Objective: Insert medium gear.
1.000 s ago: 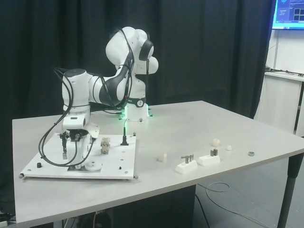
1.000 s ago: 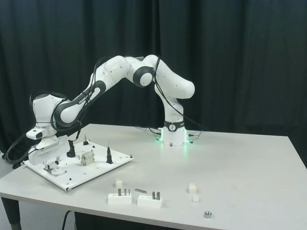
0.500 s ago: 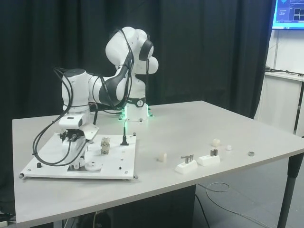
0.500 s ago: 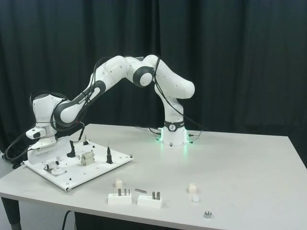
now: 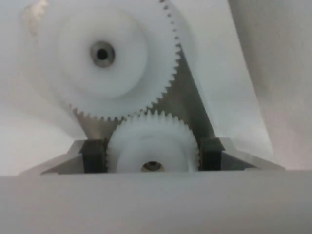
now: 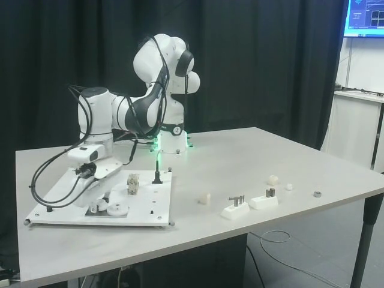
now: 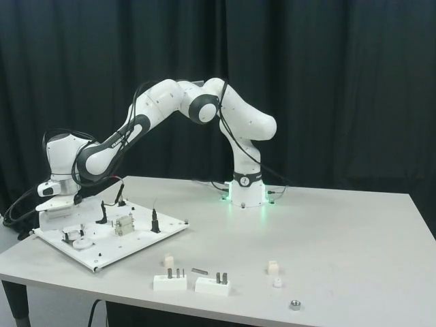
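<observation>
Black curtains back the grey table (image 6: 252,174), where the white assembly board (image 6: 147,204) lies under the gripper (image 6: 96,198). In the wrist view the medium gear (image 5: 152,146) sits meshed beside the large gear (image 5: 105,56), with black fingertips (image 5: 92,156) flanking it; whether they clamp it I cannot tell. Best judged: lift straight, without tilting, so the teeth stay engaged.

Desk (image 6: 252,156) clutter, right side
Two white blocks (image 6: 235,210) holding pegs, small white pieces (image 6: 204,198), a dark ring (image 6: 316,193), well apart.

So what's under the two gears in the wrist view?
A grey metal plate shows between the large gear and the smaller gear. Each gear's centre hole shows a shaft end; anything beneath the gears is covered.
</observation>
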You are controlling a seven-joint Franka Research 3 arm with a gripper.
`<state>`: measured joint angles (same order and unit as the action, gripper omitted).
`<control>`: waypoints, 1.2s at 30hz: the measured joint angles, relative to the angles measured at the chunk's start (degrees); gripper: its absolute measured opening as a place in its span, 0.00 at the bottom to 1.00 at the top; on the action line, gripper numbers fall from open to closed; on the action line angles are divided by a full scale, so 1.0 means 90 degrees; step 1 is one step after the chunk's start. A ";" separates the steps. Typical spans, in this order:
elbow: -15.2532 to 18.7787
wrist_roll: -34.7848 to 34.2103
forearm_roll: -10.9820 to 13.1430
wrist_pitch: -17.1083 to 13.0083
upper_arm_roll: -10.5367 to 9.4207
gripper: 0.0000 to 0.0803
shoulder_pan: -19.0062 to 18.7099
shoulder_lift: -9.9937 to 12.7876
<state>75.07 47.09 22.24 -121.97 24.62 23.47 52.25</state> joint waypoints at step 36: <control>-0.0001 0.1288 -0.0036 -0.0029 0.0003 0.49 -0.0018 0.0023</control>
<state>75.06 58.69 21.91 -122.24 24.64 23.31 52.45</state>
